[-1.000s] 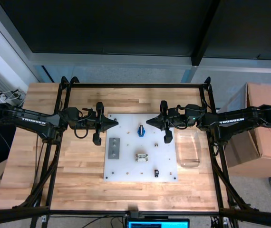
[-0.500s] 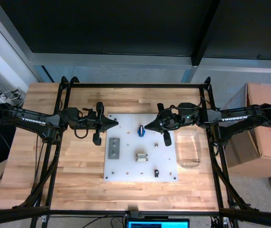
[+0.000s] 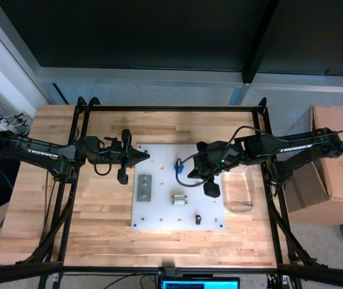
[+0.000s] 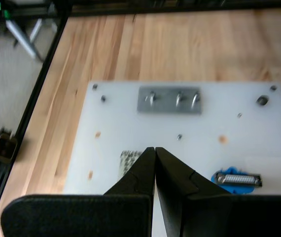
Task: Remove the HAN10E connector from the taskboard and place in the container
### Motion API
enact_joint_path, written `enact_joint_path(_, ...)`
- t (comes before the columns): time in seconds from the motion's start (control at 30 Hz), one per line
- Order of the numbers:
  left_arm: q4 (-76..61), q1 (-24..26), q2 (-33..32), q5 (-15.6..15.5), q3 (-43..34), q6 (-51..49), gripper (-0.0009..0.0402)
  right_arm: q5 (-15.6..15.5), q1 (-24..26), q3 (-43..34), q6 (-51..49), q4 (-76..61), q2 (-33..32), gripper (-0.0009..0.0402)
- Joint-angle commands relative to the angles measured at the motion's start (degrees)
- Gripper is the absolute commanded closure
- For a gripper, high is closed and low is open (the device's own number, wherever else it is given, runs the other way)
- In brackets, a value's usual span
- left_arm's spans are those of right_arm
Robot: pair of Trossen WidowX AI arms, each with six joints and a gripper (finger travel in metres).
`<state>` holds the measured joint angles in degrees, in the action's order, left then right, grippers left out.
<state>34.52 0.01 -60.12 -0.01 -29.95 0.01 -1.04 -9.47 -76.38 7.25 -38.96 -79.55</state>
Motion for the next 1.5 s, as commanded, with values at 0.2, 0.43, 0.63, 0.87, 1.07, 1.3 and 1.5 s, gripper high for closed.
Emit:
enact_joint_path(0.2, 0.0, 0.0, 0.0, 0.0, 0.0, 0.0, 0.0393, 0.0, -2.2, -13.9, 0.0, -14.4, -8.1, 0.0393)
enact_joint_path(0.43, 0.0, 0.0, 0.0, 0.0, 0.0, 0.0, 0.0393, 0.0, -3.3, -23.8, 0.0, -26.2, -14.1, 0.0393)
enact_joint_path(0.63, 0.0, 0.0, 0.0, 0.0, 0.0, 0.0, 0.0393, 0.1, -3.5, -29.6, 1.8, -31.7, -18.3, 0.0393)
enact_joint_path(0.87, 0.0, 0.0, 0.0, 0.0, 0.0, 0.0, 0.0393, 0.1, -3.7, -31.9, 2.8, -33.2, -21.5, 0.0393)
enact_joint_path(1.07, 0.0, 0.0, 0.0, 0.0, 0.0, 0.0, 0.0393, 0.4, -3.8, -31.8, 3.2, -33.8, -23.6, 0.0392)
enact_joint_path(1.3, 0.0, 0.0, 0.0, 0.0, 0.0, 0.0, 0.0393, 3.0, -4.0, -31.8, 4.6, -34.0, -27.2, 0.0341)
enact_joint_path(1.5, 0.0, 0.0, 0.0, 0.0, 0.0, 0.0, 0.0393, 3.1, -4.0, -31.8, 6.0, -33.7, -30.6, 0.0268)
